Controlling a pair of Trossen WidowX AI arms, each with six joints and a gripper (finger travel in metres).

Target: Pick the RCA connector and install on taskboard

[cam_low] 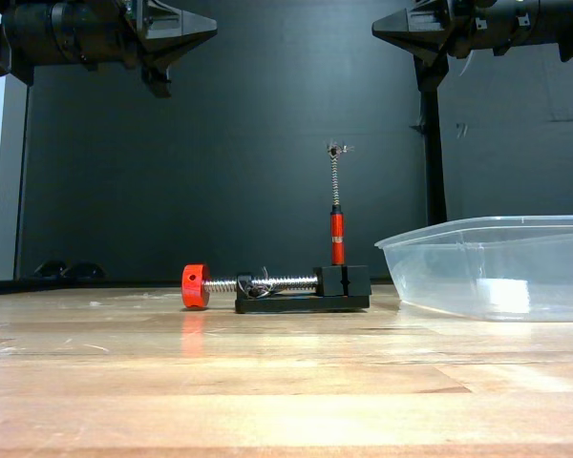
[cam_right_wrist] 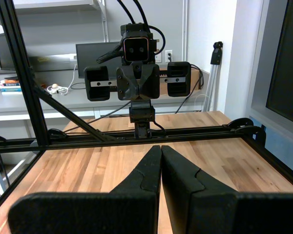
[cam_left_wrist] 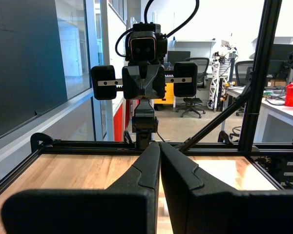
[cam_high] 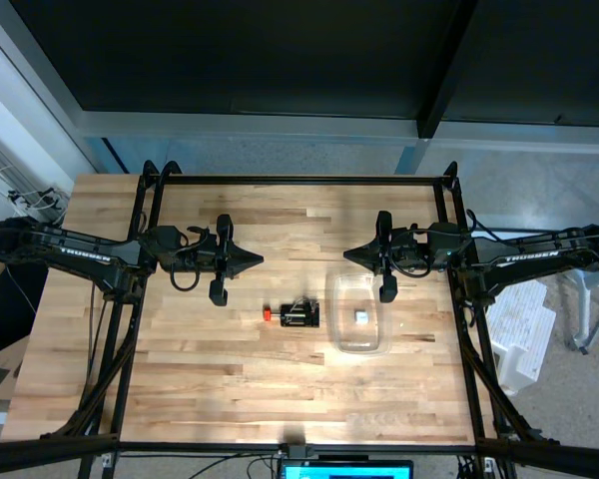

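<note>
- Starting at the near edge, the bare wooden table [cam_high: 230, 399] runs away under both arms.
- A short way in, a black vise [cam_low: 306, 289] lies on the wood. Its red knob [cam_low: 195, 285] points toward the left arm's side.
- The red connector [cam_low: 336, 237] stands upright on the end of the vise away from the knob, and nothing grips it.
- Its braided cable [cam_low: 335, 181] rises straight up from it and ends in a small frayed tip.
- Beside the vise, toward the right arm, sits the clear tray [cam_high: 339, 339], near the vise but not touching it.
- The tray holds only the white block [cam_high: 360, 316]. In the low view the block shows as a pale patch through the tray wall, and no cable comes off it.
- Farther back and high above the table, the left gripper [cam_high: 258, 259] hangs level, pointing inward. Its fingers [cam_left_wrist: 180, 170] are pressed together with nothing between them.
- Opposite it, the right gripper [cam_high: 347, 254] hangs at the same height beyond the tray's far end. Its fingers [cam_right_wrist: 146, 170] are also closed on nothing.
- The two grippers face each other, well apart from the vise and the connector below.
- At the far edge, the black frame rail [cam_high: 299, 181] crosses the table.
</note>
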